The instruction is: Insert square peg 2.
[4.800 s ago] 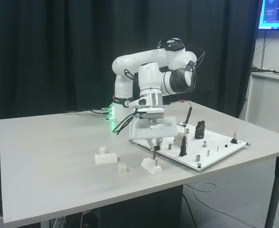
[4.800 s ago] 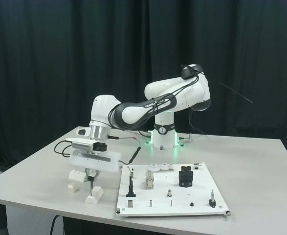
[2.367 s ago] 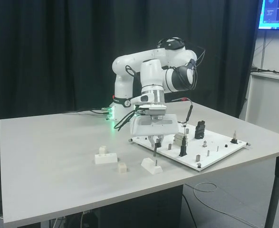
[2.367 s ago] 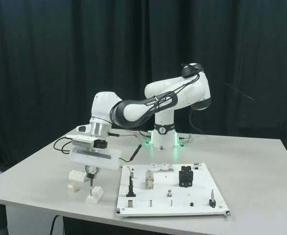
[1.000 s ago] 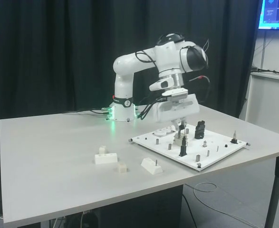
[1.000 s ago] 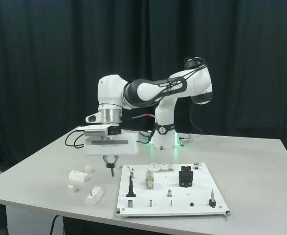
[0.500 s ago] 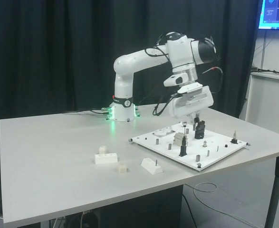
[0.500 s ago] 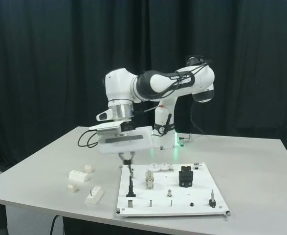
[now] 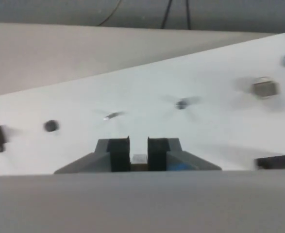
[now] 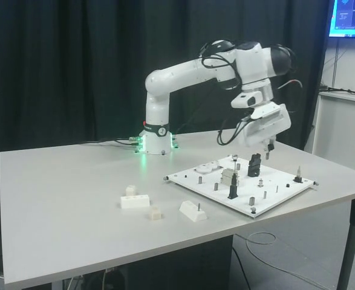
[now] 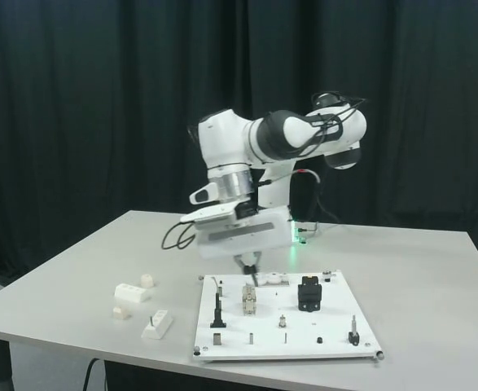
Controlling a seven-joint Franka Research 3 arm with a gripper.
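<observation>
Gripper (image 9: 139,154) poised above white board (image 10: 286,187), fingers (image 9: 119,154) clamped on square peg 2 (image 9: 139,160); peg barely visible between pads. Held high, likely to clear black fixture (image 10: 254,164) and upright pins near board's middle. Three white blocks (image 10: 135,200) on grey table (image 10: 56,193), well apart from board. Target hole not discernible.

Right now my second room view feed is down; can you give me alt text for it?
The white robot arm reaches forward from its base, holding its gripper just above the far edge of the white square assembly board, with a small peg between its fingers. Three small white blocks sit apart from the board on the grey table.
</observation>
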